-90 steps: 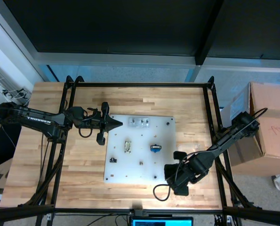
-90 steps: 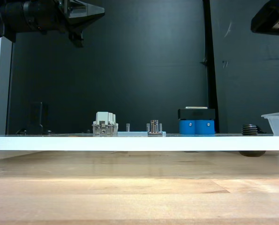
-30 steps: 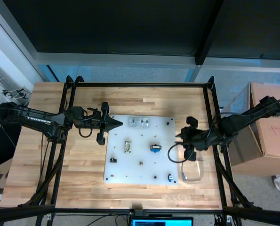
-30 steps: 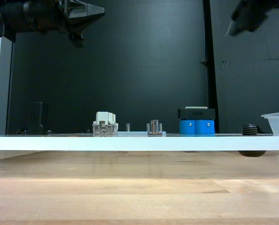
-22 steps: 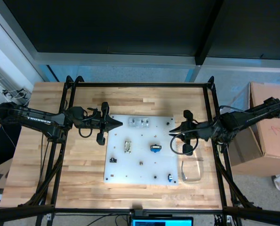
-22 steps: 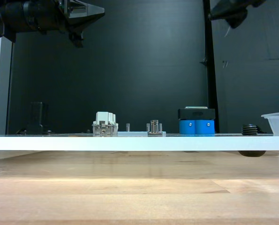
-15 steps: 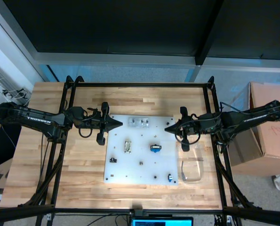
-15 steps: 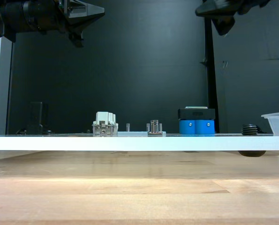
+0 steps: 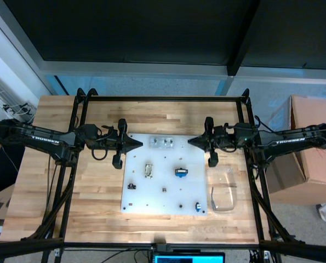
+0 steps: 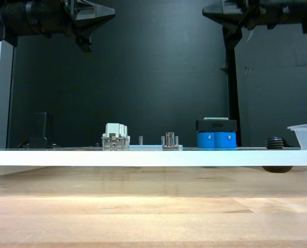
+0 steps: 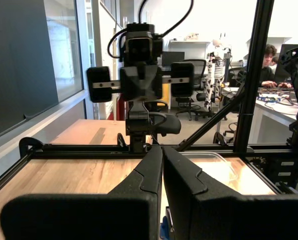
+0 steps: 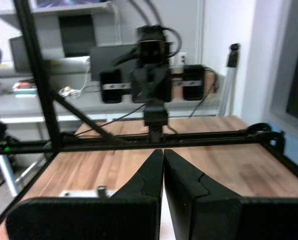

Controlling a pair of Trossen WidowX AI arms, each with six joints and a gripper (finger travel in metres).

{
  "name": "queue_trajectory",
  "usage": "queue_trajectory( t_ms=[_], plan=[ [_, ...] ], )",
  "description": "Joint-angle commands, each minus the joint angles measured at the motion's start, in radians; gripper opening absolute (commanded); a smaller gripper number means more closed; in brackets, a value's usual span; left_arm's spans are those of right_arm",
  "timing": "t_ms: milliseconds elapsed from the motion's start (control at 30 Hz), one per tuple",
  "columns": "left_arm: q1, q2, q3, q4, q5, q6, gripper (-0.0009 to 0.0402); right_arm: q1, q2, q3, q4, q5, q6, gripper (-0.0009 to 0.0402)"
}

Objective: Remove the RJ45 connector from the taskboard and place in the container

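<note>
Left gripper, high view: my left gripper (image 9: 138, 143) has its fingers pressed together with nothing in them. It hangs over the 10 o'clock edge of the taskboard (image 9: 152, 198).
Right gripper, high view: my right gripper (image 9: 192, 141) is also closed and empty. It is over the board's 2 o'clock corner and points at the left one.
Container, high view: the clear container (image 9: 213, 198) sits on the table just beside the board, at 4 o'clock.
RJ45 connector, high view: it is in neither gripper. I cannot tell which small part it is.
Small blue part, high view: a small blue part (image 9: 197, 206) is on the board's 5 o'clock corner.
Low view: the left gripper (image 10: 111, 11) is at 10 o'clock and the right gripper (image 10: 206, 10) at 1 o'clock. Both are well above the board (image 10: 143, 157). The container (image 10: 304, 133) is at 3 o'clock.
Left wrist view: my left fingers (image 11: 143, 175) touch each other.
Right wrist view: my right fingers (image 12: 147, 175) touch too.
</note>
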Motion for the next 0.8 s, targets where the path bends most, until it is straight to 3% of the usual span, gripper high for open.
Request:
queue_trajectory(
  t_ms=[33,133,800],
  plan=[
    [0.000,0.000,0.000,0.000,0.000,0.000,0.0000,-0.015,0.001,-0.021,0.031,-0.018,-0.001,0.0000],
    [0.000,0.000,0.000,0.000,0.000,0.000,0.0000,-0.032,0.001,-0.040,0.067,-0.054,0.000,0.0000],
    [0.000,0.000,0.000,0.000,0.000,0.000,0.0000,-0.044,0.005,-0.055,0.074,-0.049,0.007,0.0000]
  ],
)
